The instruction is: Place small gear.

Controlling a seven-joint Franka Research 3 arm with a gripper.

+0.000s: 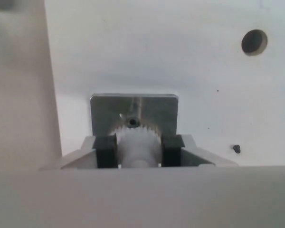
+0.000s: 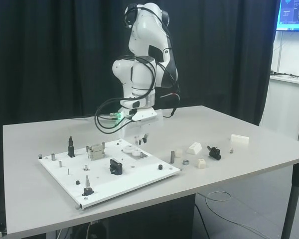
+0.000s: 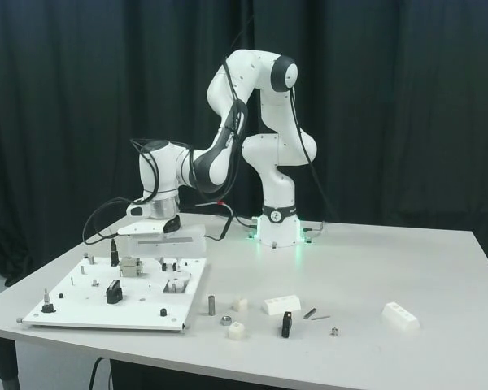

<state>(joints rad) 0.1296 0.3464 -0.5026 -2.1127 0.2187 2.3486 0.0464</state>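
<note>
So the two black fingertips of the gripper (image 1: 138, 151) are pinched in on the small gear (image 1: 137, 142), a white toothed wheel, one pad on each side of it. It's held between them, up off the board, not placed yet.

Right past the gear in the wrist view there's a grey metal plate (image 1: 134, 113) set into the white assembly board (image 1: 190, 57), and a little dark shaft tip (image 1: 132, 122) shows just above the gear's teeth. My guess is that's the peg the gear goes on, though the view is too murky to say if the bore is lined up with it or just beside it.

From the room cameras the gripper (image 2: 141, 138) hangs low over the far part of the board (image 2: 139, 177), close to another white gear (image 2: 131, 150) that's already sitting there. Loose white blocks (image 2: 194, 148) and small bits lie on the grey table (image 2: 249, 159), well apart from all this.

If I were doing this step: centre the bore on the shaft first, come straight down slow, keep the gear flat. If it has to mesh with its neighbour, a tiny wiggle helps the teeth drop in. Only let go once it sits flush.
</note>
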